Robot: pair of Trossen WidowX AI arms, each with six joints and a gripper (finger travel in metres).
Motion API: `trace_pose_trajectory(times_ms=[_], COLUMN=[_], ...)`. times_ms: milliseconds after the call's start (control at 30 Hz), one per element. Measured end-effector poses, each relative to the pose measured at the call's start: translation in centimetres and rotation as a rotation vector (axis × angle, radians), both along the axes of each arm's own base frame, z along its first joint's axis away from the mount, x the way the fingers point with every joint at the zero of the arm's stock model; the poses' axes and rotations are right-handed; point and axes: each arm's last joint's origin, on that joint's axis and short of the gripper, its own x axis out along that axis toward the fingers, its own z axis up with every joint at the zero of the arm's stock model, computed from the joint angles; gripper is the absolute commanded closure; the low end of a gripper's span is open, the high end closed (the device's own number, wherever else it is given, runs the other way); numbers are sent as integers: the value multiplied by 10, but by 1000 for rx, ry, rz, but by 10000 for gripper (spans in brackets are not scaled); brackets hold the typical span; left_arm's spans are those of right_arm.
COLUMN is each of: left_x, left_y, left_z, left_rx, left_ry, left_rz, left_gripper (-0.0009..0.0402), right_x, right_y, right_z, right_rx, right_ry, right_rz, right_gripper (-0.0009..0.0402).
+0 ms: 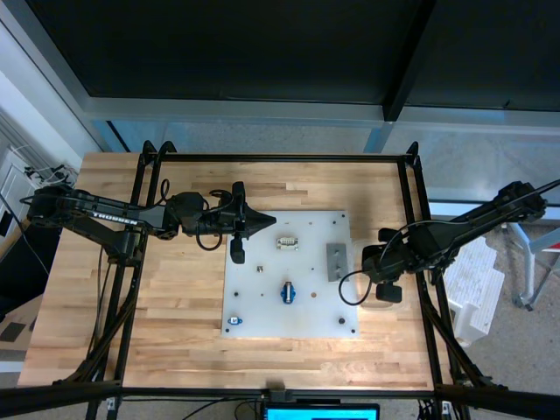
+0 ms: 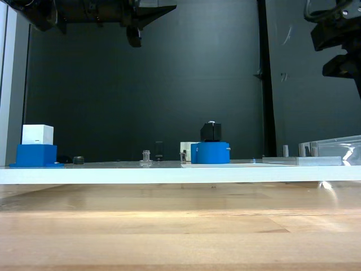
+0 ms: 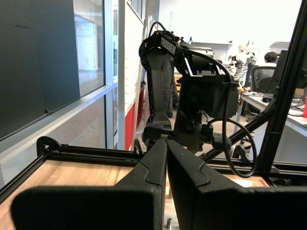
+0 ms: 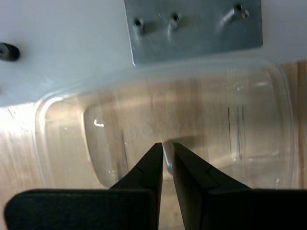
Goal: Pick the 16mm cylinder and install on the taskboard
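- My right gripper (image 4: pixel 166 146) hangs over the clear tray (image 4: pixel 43 124), which sits on the bench (image 1: pixel 157 306) at 3 o'clock from the taskboard (image 1: pixel 315 315).
- Its fingers (image 4: pixel 148 167) are pinched almost together, with only a thin slit between the tips.
- In that slit shows a small silvery sliver. I take this to be the 16mm cylinder (image 4: pixel 166 160), clamped between the tips above the tray floor and off the board.
- In the high view my right gripper (image 1: pixel 388 295) points down, just past the board's 3 o'clock edge.
- The grey metal block (image 1: pixel 336 261) lies flat on the board near that edge, between my right gripper and the board's middle. Two small studs and a short peg stand on its top.
- The blue fitting (image 1: pixel 288 293) stands near the board's centre, with the beige connector (image 1: pixel 286 242) at 12 o'clock from it.
- My left gripper (image 1: pixel 267 221) is held level, high above the board's 11 o'clock corner, pointing toward 3 o'clock.
- Its fingers (image 3: pixel 148 167) are pressed together with nothing between them.
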Motion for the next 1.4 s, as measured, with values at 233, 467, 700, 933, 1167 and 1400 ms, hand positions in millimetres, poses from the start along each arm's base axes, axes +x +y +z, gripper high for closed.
trace_pose_trajectory(times_ms=[233,467,700,933,1167,1400], left_x=[0,0,0,0,0,0], left_y=[0,0,0,0,0,0], left_z=[0,0,0,0,0,0], left_rx=[0,0,0,0,0,0], left_ry=[-1,0,0,0,0,0], left_rz=[0,0,0,0,0,0], left_gripper=[393,393,393,393,393,393], right_x=[-18,-23,-25,-24,-23,-25], right_y=[-7,-9,-9,-7,-6,-6], right_z=[-4,-7,-14,-27,-38,-48], right_rx=[-1,-2,-11,-14,-16,-20], right_ry=[5,7,29,32,36,40], right_rz=[-5,0,6,11,15,26], right_gripper=[341,308,260,201,160,157])
